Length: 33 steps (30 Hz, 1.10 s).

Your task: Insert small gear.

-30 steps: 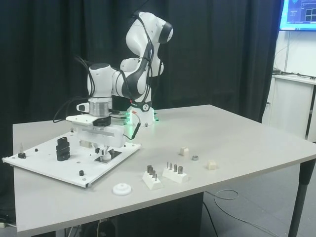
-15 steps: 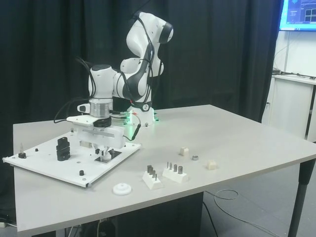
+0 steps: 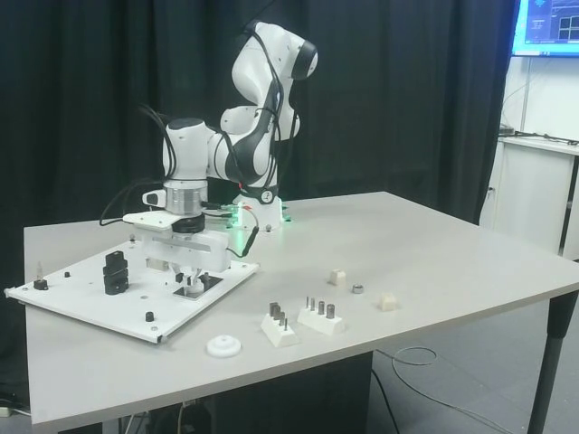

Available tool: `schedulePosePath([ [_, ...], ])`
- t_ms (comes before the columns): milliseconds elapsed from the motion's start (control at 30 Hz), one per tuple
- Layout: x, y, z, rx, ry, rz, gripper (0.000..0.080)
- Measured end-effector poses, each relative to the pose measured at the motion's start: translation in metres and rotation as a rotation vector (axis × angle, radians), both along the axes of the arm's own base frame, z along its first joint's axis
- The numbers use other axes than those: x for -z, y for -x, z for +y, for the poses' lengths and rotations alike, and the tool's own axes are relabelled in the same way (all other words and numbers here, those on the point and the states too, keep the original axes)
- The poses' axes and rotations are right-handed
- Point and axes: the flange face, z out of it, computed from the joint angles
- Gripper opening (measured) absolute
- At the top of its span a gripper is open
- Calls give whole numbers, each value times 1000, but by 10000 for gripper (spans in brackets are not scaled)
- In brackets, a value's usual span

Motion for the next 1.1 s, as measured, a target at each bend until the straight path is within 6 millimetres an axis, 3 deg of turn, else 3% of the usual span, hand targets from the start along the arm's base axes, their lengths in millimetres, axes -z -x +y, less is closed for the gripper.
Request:
schedulePosePath([
  [1100,1,-1,-1,-10,28,-16,196],
])
